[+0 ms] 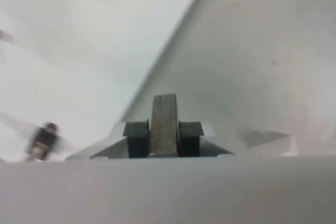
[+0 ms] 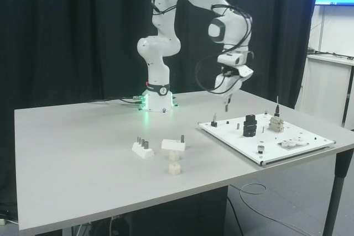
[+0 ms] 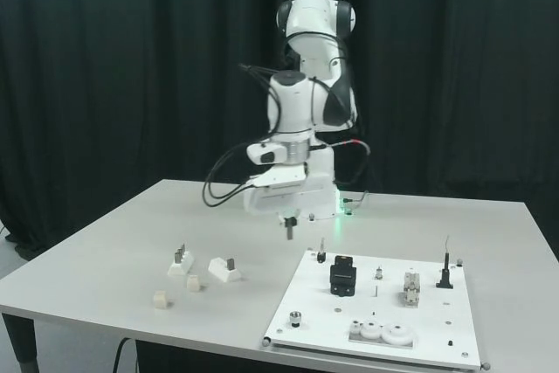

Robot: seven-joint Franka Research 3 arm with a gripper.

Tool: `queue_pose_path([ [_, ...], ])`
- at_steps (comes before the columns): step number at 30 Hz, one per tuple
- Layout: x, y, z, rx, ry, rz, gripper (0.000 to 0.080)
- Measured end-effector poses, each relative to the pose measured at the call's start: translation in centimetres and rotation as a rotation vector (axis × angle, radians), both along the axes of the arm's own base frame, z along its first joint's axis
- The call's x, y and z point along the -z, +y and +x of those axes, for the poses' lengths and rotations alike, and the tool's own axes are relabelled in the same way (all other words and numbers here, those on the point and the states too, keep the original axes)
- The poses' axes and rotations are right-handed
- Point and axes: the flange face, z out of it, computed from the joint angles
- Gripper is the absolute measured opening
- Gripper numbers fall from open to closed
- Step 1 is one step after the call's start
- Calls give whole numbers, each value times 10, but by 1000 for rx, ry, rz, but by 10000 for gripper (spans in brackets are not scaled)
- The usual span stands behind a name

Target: Insert square peg 3.

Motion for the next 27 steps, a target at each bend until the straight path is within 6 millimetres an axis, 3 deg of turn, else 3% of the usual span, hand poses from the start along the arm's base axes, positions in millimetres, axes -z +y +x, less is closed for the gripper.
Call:
queue_pose_path([
  [27,-5,182,-6,251,-32,21,114],
])
